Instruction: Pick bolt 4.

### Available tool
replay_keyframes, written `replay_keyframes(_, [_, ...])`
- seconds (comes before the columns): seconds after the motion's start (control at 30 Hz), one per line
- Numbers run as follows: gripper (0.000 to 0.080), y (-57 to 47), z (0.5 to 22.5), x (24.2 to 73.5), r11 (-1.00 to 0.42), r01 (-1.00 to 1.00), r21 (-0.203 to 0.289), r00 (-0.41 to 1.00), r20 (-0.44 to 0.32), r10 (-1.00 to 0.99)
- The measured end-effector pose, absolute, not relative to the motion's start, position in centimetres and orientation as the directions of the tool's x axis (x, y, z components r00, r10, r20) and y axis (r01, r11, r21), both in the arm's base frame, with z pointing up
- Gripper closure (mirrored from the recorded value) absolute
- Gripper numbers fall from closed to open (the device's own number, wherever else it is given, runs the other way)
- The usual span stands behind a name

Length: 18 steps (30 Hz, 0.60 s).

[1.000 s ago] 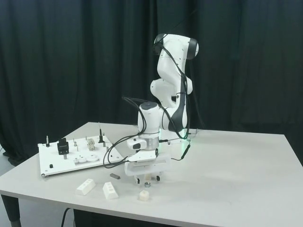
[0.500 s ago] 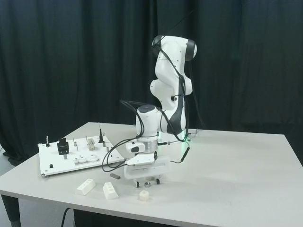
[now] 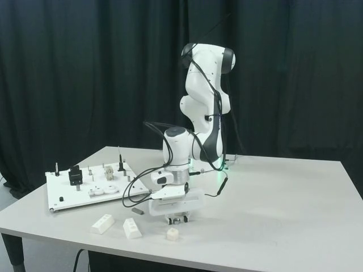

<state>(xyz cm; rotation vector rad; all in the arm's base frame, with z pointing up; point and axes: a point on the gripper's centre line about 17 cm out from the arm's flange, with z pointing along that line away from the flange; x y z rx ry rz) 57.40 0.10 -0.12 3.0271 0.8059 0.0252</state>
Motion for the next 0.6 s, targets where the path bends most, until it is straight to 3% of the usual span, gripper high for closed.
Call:
replay_keyframes(0.13, [0.0260, 0.21, -0.12, 57.41, -0.869, 0.495, 0.012, 0.869, 0.014, 0.495])
replay_keyframes(0.17, [0.0418, 0.23, -0.12, 57.41, -0.869, 0.494, 0.012, 0.869, 0.014, 0.494])
replay_keyframes(0.33, [0.0418, 0.26, -0.11, 57.42, -0.871, 0.491, 0.012, 0.871, 0.014, 0.491])
replay_keyframes(0.37, [0.0576, 0.26, -0.11, 57.42, -0.871, 0.491, 0.012, 0.871, 0.014, 0.491])
replay_keyframes(0.6, [0.0576, 0.28, -0.05, 57.46, -0.879, 0.476, 0.012, 0.879, 0.016, 0.476])
